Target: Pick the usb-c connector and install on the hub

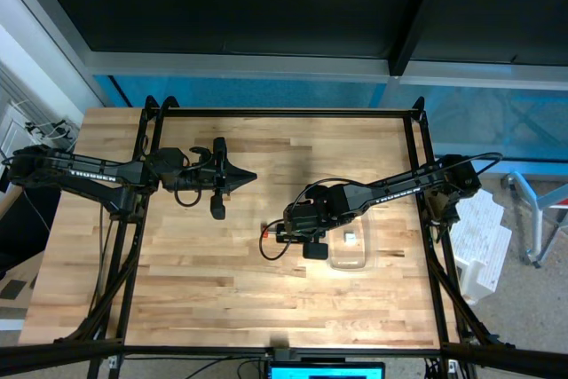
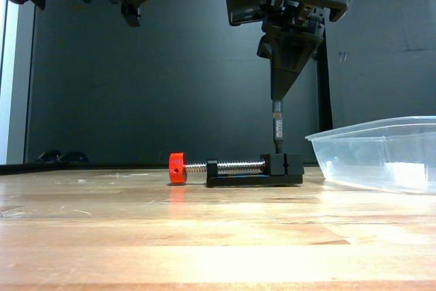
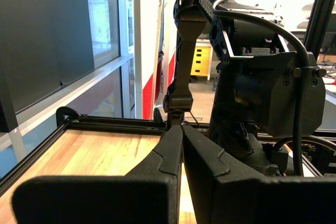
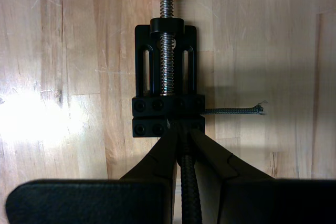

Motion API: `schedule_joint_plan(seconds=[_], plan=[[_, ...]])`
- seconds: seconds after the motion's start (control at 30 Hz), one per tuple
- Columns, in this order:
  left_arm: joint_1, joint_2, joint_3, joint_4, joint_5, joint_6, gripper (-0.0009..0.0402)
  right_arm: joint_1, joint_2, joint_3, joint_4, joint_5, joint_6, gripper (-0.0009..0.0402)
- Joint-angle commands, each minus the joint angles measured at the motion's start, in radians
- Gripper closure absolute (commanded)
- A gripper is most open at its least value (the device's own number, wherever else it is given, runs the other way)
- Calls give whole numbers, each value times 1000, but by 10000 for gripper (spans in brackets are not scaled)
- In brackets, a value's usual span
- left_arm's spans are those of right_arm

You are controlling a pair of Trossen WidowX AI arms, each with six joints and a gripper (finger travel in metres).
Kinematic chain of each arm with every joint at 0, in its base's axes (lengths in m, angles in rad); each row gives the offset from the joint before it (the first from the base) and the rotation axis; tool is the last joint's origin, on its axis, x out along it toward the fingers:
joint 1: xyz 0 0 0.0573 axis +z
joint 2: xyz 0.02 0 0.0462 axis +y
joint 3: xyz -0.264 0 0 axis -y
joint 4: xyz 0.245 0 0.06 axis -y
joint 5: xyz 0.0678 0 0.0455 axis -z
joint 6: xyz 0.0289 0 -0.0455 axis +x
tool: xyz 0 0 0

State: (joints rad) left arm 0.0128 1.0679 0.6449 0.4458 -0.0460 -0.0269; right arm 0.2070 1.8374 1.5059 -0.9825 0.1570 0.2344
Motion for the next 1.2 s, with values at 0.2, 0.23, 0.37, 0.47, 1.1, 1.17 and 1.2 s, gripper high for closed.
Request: schedule_joint_plan(seconds=[0.2, 0.23, 0.37, 0.47, 1.1, 1.17, 1.2], plan=[[0, 0, 0, 0, 0, 0, 393, 0, -13, 0, -2, 0, 1, 393], [0, 0, 0, 0, 0, 0, 393, 0, -14, 0, -2, 0, 1, 393], [0, 0, 0, 0, 0, 0, 393, 0, -14, 0, -3, 0, 0, 393], [0, 0, 0, 0, 0, 0, 393, 0, -14, 0, -4, 0, 0, 393], [0, 0, 0, 0, 0, 0, 393, 0, -1, -5, 2, -18, 1, 393], [0, 0, 0, 0, 0, 0, 393, 0, -1, -5, 4, -18, 0, 393], [0, 0, 0, 0, 0, 0, 393, 0, -1, -6, 5, -18, 0, 393]])
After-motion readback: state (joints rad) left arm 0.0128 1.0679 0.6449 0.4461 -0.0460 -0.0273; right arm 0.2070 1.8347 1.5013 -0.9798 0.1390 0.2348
